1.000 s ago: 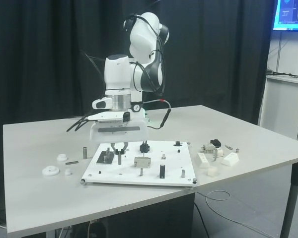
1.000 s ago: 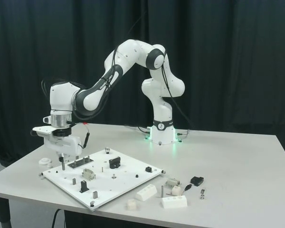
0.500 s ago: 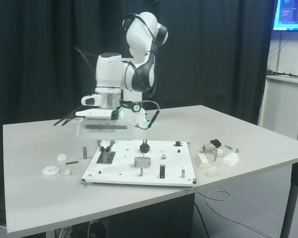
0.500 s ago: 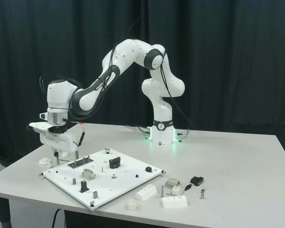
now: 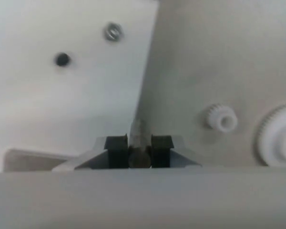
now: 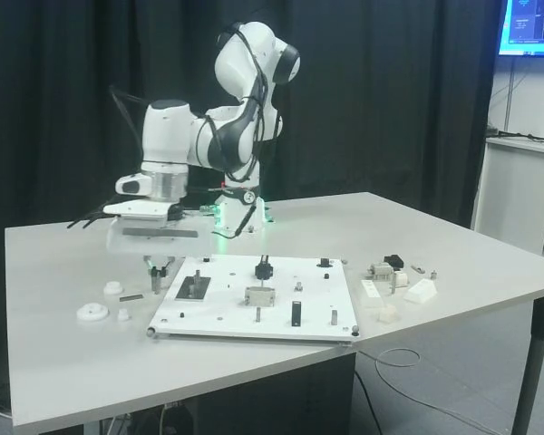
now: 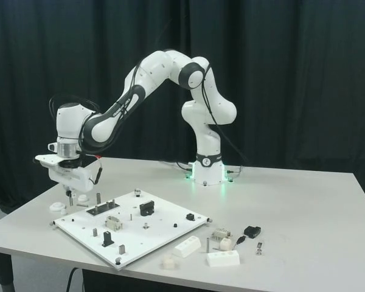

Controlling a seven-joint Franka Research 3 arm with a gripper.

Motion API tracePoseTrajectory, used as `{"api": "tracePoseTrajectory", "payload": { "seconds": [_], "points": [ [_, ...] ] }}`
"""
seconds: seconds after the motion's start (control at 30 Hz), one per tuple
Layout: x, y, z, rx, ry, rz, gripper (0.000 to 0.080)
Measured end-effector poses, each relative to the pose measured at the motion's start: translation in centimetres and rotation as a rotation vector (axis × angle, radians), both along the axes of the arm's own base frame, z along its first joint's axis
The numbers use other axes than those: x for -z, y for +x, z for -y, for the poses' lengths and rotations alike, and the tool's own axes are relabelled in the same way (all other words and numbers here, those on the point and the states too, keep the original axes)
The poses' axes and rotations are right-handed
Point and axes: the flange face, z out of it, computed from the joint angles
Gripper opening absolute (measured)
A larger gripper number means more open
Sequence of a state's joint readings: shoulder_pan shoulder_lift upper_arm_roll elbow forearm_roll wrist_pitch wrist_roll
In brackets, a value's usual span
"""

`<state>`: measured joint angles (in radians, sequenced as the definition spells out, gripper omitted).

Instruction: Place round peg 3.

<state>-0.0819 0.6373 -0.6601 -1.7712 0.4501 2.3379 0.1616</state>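
Clamped tight, your gripper (image 5: 139, 151) held the peg (image 5: 138, 136) by its top, over the white board's (image 5: 62, 105) edge; it looked small, hard, light and slippery

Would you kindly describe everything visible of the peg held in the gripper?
The round peg is a short, slim grey cylinder that looks metallic. It is clamped upright between the two black fingers of the gripper, with its lower end protruding below them. It hangs in the air over the edge of the white board, beside the grey table, touching nothing but the fingers. Its upper end is hidden.
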Motion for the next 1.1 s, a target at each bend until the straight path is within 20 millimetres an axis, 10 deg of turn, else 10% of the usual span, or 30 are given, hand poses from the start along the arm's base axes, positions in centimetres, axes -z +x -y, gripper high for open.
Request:
{"api": "tracePoseTrajectory", "payload": {
  "seconds": [1.1],
  "points": [
    [5.4, -6.1, 1.9, -0.004, 0.048, 0.080, 0.0100]
  ]
}}
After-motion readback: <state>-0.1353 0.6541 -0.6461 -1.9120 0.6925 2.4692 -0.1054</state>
